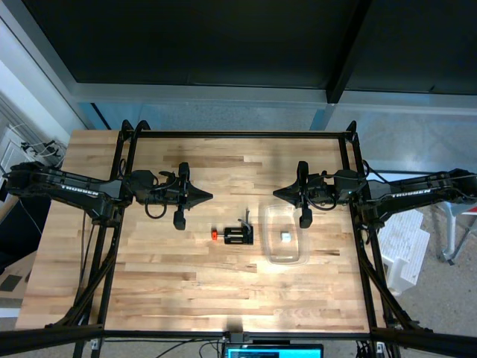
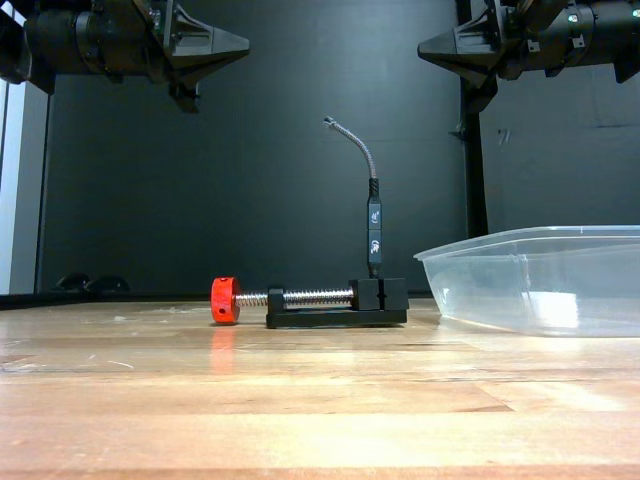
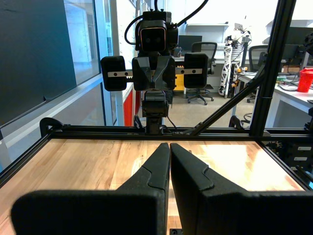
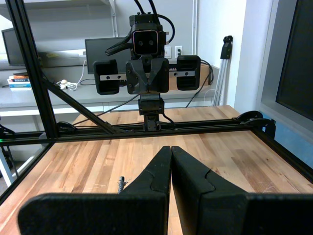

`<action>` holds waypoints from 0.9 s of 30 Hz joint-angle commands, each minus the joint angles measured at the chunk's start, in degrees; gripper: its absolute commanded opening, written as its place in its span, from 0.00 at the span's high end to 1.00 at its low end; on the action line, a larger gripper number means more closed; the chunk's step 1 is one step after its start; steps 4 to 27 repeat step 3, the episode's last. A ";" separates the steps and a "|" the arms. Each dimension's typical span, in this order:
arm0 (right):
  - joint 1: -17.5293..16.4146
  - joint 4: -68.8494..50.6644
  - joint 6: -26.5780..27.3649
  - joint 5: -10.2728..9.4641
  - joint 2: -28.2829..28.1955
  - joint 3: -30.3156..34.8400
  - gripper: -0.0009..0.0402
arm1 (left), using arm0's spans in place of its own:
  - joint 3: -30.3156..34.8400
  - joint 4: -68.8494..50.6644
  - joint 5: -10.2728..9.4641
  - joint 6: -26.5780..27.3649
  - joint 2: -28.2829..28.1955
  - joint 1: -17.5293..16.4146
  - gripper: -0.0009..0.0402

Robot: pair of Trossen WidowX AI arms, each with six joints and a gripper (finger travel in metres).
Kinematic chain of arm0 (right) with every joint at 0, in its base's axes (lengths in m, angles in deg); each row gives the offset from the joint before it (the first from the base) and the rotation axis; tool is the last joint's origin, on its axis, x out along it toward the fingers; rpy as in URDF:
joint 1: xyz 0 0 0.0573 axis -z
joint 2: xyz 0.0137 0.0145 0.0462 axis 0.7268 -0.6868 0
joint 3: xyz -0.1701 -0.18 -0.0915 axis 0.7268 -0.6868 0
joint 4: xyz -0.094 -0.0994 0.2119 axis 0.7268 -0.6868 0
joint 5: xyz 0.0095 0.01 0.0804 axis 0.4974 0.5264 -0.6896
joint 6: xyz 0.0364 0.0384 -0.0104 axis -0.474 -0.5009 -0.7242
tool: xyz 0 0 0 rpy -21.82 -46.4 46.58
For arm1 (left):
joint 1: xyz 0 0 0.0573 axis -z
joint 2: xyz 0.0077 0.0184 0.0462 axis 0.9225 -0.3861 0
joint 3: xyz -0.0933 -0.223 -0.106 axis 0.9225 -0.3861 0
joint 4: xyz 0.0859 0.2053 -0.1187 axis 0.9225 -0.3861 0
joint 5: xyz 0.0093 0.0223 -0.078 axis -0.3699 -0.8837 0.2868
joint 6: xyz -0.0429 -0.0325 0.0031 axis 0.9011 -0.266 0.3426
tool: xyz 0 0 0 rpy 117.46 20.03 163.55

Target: Pick the USB-C connector and install on taskboard

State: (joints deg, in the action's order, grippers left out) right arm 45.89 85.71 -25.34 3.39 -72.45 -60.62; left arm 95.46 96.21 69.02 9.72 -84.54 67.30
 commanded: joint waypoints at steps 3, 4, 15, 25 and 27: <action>-0.02 0.02 0.00 0.02 -0.02 0.00 0.98 | 0.00 0.00 0.00 0.00 0.00 -0.02 0.98; -0.02 0.02 0.00 0.02 -0.02 0.00 0.98 | 0.00 0.00 0.00 0.00 0.00 -0.02 0.98; -0.02 0.02 0.00 0.02 -0.02 0.00 0.98 | 0.00 0.00 0.00 0.00 0.00 -0.02 0.98; -0.02 0.02 0.00 0.02 -0.02 0.00 0.98 | 0.00 0.00 0.00 0.00 0.00 -0.02 0.98; -0.02 0.02 0.00 0.02 -0.02 0.00 0.98 | 0.00 0.00 0.00 0.00 0.00 -0.02 0.98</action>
